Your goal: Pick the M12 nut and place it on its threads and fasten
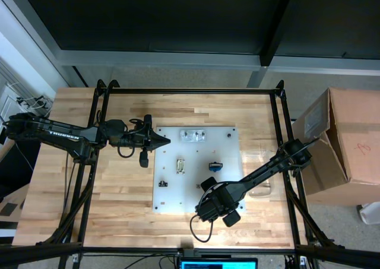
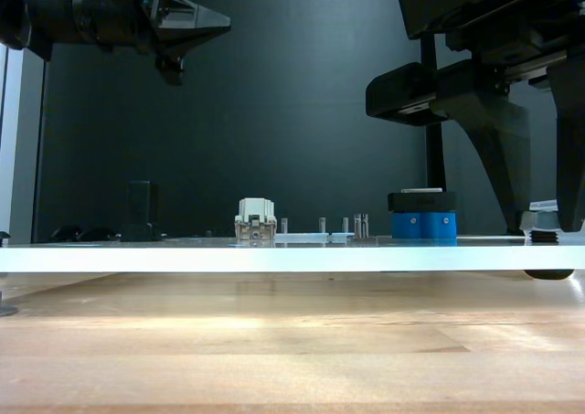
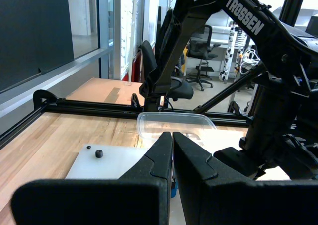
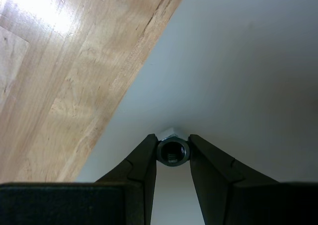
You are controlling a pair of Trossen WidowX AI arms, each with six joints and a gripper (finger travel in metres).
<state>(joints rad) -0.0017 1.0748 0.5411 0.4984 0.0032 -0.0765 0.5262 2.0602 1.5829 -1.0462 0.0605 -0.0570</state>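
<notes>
The small silver nut (image 4: pixel 173 152) is gripped between the fingertips of my right gripper (image 4: pixel 173 141), its threaded hole facing the camera, over the white board (image 4: pixel 248 76) near the board's edge. In the high view the right gripper (image 1: pixel 217 207) hangs over the board's near right part and hides both nut and stud. In the low view the black ribbed stud (image 2: pixel 546 237) stands between the right gripper's lowered fingers (image 2: pixel 501 158); whether the nut touches it, I cannot tell. My left gripper (image 1: pixel 167 141) hangs shut and empty high over the board's far left edge.
A clear container (image 1: pixel 262 190) lies on the wooden table just right of the board. On the board stand a blue block (image 1: pixel 214 166), a cream connector (image 1: pixel 180 165) and a silver fixture (image 1: pixel 194 136). A cardboard box (image 1: pixel 338 144) sits beyond the table's right edge.
</notes>
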